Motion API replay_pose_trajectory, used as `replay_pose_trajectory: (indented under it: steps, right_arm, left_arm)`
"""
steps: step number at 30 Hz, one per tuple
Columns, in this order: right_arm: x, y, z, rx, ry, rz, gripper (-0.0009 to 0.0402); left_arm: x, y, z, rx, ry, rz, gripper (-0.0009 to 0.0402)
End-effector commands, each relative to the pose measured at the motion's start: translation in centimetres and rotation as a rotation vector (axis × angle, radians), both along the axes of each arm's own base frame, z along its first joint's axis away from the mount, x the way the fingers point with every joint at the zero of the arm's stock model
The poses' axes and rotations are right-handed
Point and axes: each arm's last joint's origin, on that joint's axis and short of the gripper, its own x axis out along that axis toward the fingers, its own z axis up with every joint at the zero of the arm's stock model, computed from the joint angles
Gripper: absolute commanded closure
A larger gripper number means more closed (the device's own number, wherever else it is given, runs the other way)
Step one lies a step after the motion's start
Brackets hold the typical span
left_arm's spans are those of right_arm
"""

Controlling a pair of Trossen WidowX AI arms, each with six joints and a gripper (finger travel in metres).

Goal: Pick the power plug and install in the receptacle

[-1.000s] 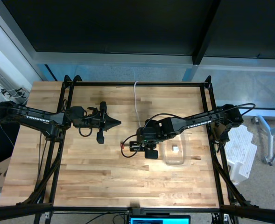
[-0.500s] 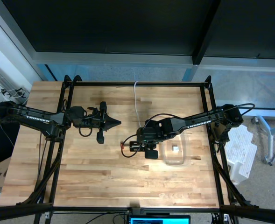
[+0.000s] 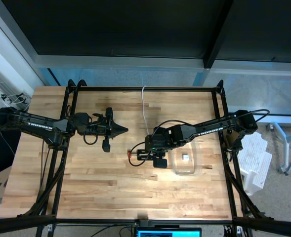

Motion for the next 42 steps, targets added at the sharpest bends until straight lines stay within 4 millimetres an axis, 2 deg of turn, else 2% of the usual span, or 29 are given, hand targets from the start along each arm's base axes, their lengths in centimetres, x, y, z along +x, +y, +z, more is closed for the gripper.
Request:
replay_pose_trajectory:
  steps: [1,19,42]
  right_arm:
    - [-0.1,-0.1,-0.5,-0.005,0.01,-0.003,0.0393]
    - [-1.1,-0.3,-3.1,0.002,-0.014,-0.01,0.0393]
    - [-2.6,-1.1,-4.2,0.015,-0.128,-0.027,0.0393]
  left_arm:
    - [0.0,0.0,0.0,0.0,0.0,0.0,0.0393]
    - [0.0,0.0,0.0,0.0,0.0,0.0,0.0393]
    - [0.0,0.0,0.0,0.0,0.0,0.0,0.0393]
